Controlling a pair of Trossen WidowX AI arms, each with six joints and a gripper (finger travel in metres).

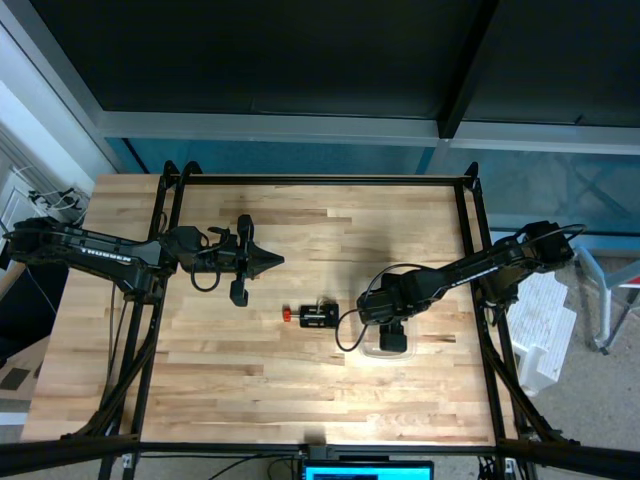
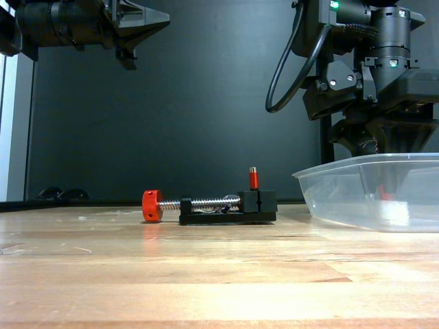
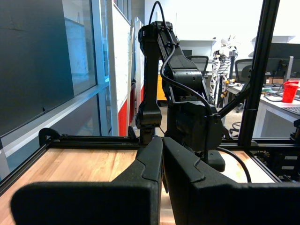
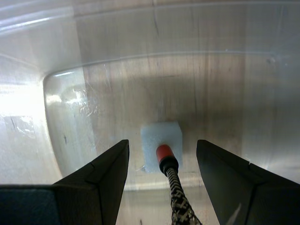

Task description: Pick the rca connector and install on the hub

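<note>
High view, centre-right: right gripper (image 4: 161, 142), fingers spread, straddles rca connector (image 4: 165, 158) in clear tray (image 2: 336, 195). Plug likely light, rigid, slick; pinch its dark collar. Centre-left: left gripper (image 1: 270, 262) clenched, parked aloft.

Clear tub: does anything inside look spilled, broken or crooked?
Nothing stands out. The tub sits flat, holding a white cube with a red-tipped corded plug against it. The right gripper hangs open over them; the left gripper is parked shut, high up.

Left gripper (image 3: 162, 140) closed, right gripper (image 4: 161, 142) spread
</note>
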